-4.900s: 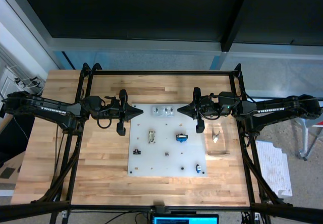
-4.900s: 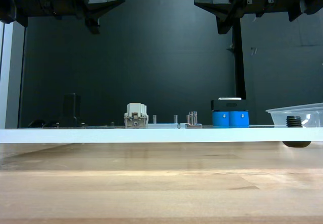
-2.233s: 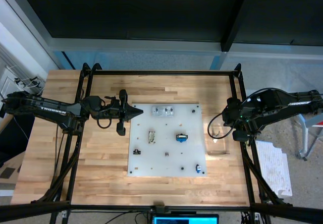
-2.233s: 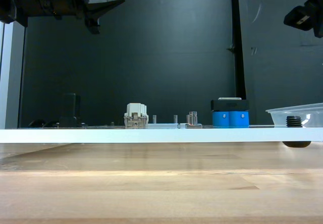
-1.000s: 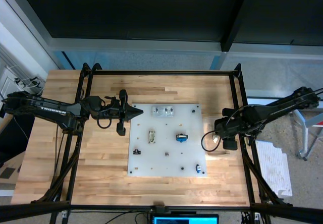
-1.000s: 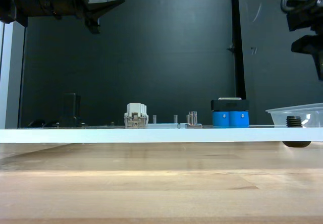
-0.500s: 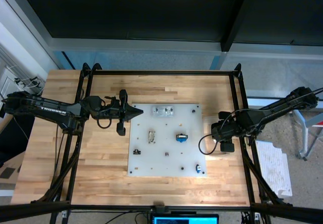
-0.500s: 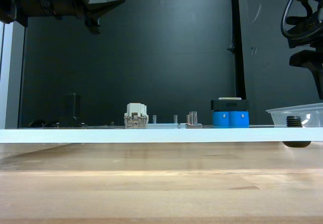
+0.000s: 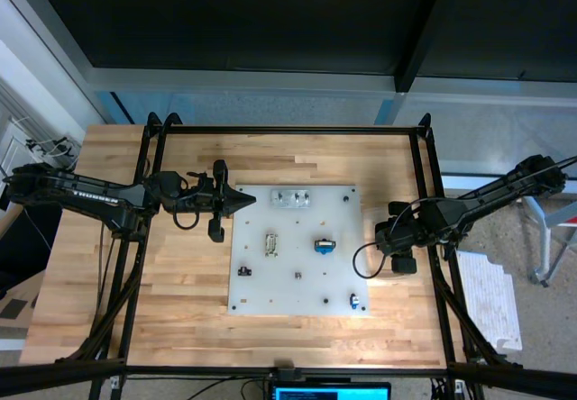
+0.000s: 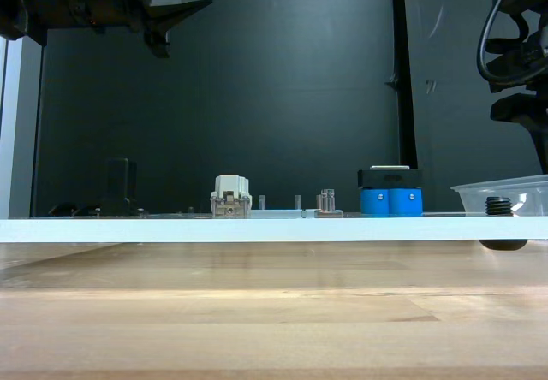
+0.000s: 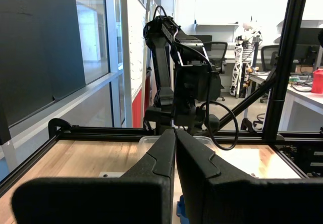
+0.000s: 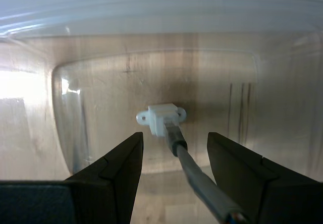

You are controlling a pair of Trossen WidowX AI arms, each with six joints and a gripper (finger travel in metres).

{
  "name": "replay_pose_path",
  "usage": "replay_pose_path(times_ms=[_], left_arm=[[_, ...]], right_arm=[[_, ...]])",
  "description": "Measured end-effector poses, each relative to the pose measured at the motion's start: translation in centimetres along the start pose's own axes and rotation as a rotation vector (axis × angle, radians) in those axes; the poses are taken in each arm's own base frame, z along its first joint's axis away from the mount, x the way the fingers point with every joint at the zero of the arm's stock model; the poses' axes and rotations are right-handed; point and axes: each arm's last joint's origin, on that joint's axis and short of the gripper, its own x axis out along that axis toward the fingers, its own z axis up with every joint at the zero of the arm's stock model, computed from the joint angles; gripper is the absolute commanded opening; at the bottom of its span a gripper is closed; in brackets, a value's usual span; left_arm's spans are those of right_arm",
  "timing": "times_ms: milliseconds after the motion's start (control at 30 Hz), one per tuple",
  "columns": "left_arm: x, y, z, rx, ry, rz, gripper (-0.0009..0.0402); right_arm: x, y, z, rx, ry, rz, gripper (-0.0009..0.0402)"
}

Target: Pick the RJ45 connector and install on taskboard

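Observation:
The RJ45 connector (image 12: 161,117) is a small whitish plug on a grey cable, lying on the floor of a clear plastic tray (image 12: 151,12). My right gripper (image 12: 175,135) hangs open just above it, one finger (image 12: 118,166) on each side of the cable, touching nothing. In the high view the right gripper (image 9: 394,243) points down over the tray and hides the plug. The taskboard (image 9: 270,283) is the white square panel in the table's middle. My left gripper (image 9: 240,200) is shut and parked high beside the board's far left corner.
On the board stand a beige socket (image 9: 270,244), a blue component (image 9: 324,246), silver posts (image 9: 294,200) and a small blue fitting (image 9: 356,303). The tray (image 10: 505,193) sits just off the board's right edge. A black frame rail (image 9: 288,131) bounds the table.
My right arm has swung from above the board's far right corner out to the tray, turned downward and lowered over it. The left arm has not moved.

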Motion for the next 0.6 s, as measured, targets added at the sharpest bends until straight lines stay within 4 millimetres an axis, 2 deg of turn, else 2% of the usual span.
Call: replay_pose_path(times_ms=[200, 600], left_arm=[[0.00, 0.00, -0.01, 0.000, 0.000, 0.000, 0.0000], [0.00, 0.00, -0.01, 0.000, 0.000, 0.000, 0.0000]], right_arm=[[0.21, 0.13, 0.14, -0.003, 0.006, 0.000, 0.0167], [0.25, 0.17, 0.12, -0.006, 0.005, 0.001, 0.0097]])
